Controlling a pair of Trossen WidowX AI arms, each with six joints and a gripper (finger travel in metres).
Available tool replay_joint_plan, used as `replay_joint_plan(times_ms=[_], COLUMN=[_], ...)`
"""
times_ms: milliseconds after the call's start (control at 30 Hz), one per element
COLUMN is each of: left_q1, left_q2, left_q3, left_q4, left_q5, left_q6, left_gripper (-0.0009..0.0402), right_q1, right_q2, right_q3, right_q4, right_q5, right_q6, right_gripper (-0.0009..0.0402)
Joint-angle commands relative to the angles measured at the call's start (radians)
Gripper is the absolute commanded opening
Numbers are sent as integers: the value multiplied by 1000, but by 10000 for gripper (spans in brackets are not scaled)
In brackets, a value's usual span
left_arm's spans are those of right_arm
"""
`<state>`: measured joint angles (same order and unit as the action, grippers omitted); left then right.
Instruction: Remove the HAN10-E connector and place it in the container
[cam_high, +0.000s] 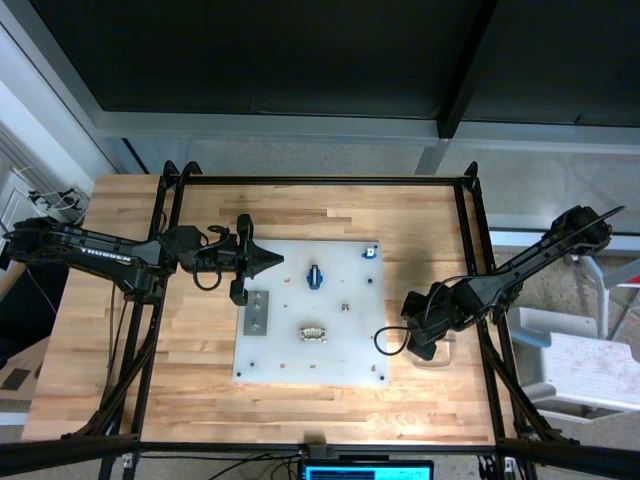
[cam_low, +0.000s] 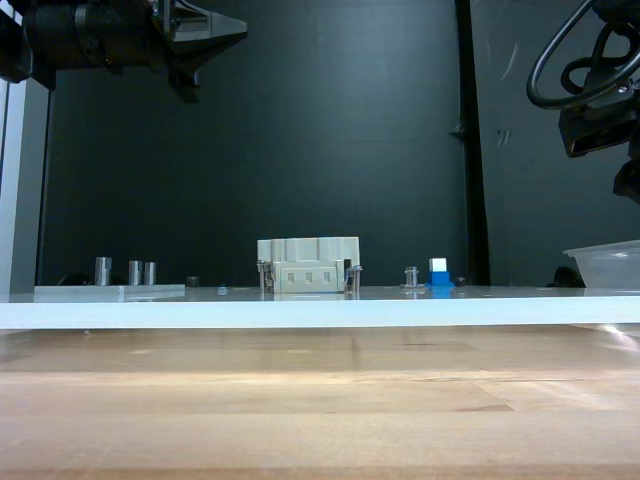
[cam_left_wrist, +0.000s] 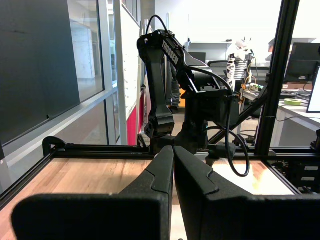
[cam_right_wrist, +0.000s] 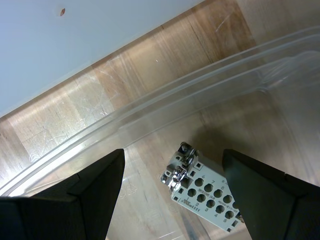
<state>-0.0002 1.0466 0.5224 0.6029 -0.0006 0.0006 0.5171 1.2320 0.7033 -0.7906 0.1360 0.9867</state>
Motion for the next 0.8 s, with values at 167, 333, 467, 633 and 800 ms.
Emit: replay_joint_plan(times_ms=[167,333,467,633,800], left_q1=[0,0,0,0,0], left_q2=[0,0,0,0,0], left_q3=[0,0,0,0,0], left_q4=[0,0,0,0,0], left_q5=[0,0,0,0,0], left_q6=[0,0,0,0,0], left_gripper=[0,0,0,0,0], right_q1=[0,0,0,0,0], right_q2=[0,0,0,0,0], right_q3=[0,0,0,0,0], right_q4=[3,5,8,13,18], right_q5=[0,0,0,0,1], right_q6=[0,0,0,0,0], right_gripper=[275,275,275,275,275])
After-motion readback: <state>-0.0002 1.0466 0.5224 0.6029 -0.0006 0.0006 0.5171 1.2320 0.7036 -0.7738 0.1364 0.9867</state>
